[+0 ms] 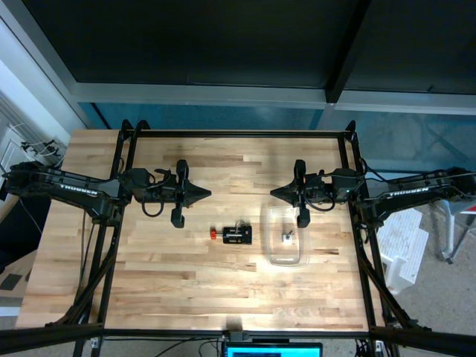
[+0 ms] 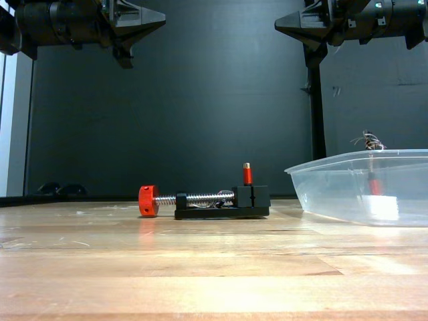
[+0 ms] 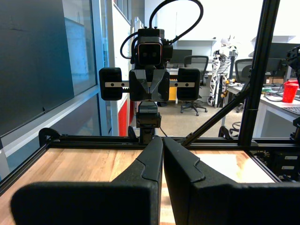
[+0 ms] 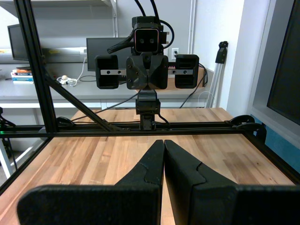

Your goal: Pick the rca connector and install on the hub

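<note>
Task not yet begun: the rca connector (image 1: 286, 236) lies untouched in the tray (image 1: 297, 256) just right of the hub (image 1: 239, 236), while the left gripper (image 1: 206, 193) and right gripper (image 1: 274, 194), both closed and empty, hover above the table on the far side of them.

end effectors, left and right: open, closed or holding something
Left end effector: closed, empty, high over the table's left side.
Right end effector: closed, empty, high over the table's right side.
</note>
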Robot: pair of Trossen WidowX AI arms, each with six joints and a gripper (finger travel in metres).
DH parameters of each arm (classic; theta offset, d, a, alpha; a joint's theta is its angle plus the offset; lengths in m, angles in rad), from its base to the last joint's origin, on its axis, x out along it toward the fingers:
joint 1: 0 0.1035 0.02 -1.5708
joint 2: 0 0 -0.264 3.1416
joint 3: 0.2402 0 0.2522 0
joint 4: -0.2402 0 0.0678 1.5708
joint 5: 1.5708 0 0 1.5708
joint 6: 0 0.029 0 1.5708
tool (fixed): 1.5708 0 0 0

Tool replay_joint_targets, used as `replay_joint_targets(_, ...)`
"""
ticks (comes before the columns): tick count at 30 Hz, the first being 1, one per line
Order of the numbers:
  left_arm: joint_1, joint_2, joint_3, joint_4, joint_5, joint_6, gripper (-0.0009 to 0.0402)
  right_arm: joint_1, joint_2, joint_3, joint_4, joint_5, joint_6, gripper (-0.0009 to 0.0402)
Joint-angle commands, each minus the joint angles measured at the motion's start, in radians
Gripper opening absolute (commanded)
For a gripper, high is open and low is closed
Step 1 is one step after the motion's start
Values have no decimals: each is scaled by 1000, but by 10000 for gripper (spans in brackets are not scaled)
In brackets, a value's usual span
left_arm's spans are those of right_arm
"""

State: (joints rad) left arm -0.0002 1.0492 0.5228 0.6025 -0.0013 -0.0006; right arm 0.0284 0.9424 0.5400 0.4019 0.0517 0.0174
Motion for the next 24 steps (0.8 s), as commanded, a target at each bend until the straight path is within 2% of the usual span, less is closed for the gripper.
replay_joint_targets(1, 0, 0, 0, 0, 0, 0, 0, 0, 0, 0, 0, 0, 0, 0)
replay_joint_targets(7, 0, 0, 0, 0, 0, 0, 0, 0, 0, 0, 7, 1, -11, 0)
replay_joint_targets(11, 0, 0, 0, 0, 0, 0, 0, 0, 0, 0, 56, 8, -246, 0)
replay_joint_targets(13, 0, 0, 0, 0, 0, 0, 0, 0, 0, 1, 57, 8, -296, 0)
replay_joint_targets(24, 0, 0, 0, 0, 0, 0, 0, 0, 0, 1, 53, 8, -292, 0)
